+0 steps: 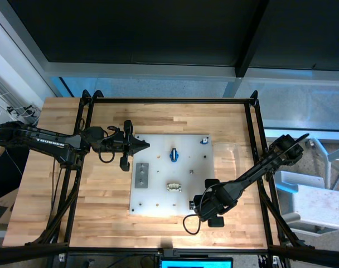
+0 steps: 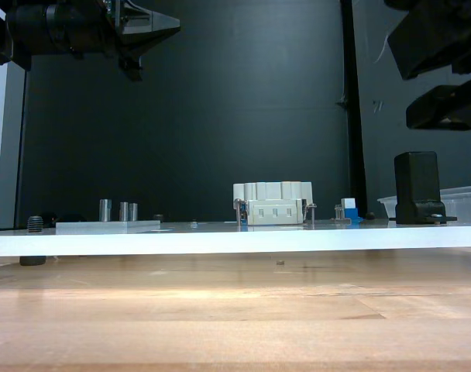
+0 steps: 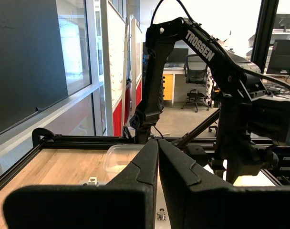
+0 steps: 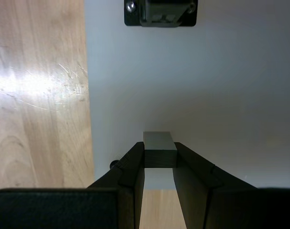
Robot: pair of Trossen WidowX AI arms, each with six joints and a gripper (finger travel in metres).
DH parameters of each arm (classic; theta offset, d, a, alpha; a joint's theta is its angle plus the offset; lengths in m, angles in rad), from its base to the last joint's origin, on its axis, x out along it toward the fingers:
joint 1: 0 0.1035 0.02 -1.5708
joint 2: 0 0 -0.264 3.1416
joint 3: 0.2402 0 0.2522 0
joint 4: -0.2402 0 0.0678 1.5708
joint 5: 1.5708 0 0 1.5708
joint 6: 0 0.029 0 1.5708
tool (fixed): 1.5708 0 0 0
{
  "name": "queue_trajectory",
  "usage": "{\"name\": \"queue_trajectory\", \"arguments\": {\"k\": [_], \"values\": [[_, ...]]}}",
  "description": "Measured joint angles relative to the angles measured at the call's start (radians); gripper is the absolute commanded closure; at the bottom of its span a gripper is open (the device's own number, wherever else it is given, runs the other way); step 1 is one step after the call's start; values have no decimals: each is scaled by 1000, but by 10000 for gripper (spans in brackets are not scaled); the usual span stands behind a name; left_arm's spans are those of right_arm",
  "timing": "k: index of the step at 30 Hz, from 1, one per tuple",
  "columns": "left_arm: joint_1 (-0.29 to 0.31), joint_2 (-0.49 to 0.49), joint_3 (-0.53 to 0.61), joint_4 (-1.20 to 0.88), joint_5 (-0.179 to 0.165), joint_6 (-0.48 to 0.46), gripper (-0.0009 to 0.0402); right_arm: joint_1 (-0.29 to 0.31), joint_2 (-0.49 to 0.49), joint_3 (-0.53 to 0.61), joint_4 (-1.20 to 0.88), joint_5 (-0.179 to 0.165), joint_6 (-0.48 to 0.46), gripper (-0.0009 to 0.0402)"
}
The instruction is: Pick the 16mm bar from the taskboard and place it in the container
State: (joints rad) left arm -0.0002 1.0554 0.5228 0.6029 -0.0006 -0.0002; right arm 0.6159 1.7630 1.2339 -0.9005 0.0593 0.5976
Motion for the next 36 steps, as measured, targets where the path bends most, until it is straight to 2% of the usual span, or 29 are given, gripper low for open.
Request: {"name": "queue_trajectory", "arguments": {"k": [19,26,36], "values": [[0,0,0,0,0,0,393,-4,-172,1,-37,1,-1,389],[0,0,0,0,0,0,393,-15,-225,45,-75,1,-1,389],[0,0,0,0,0,0,393,-21,-251,50,-92,0,-3,389]]}}
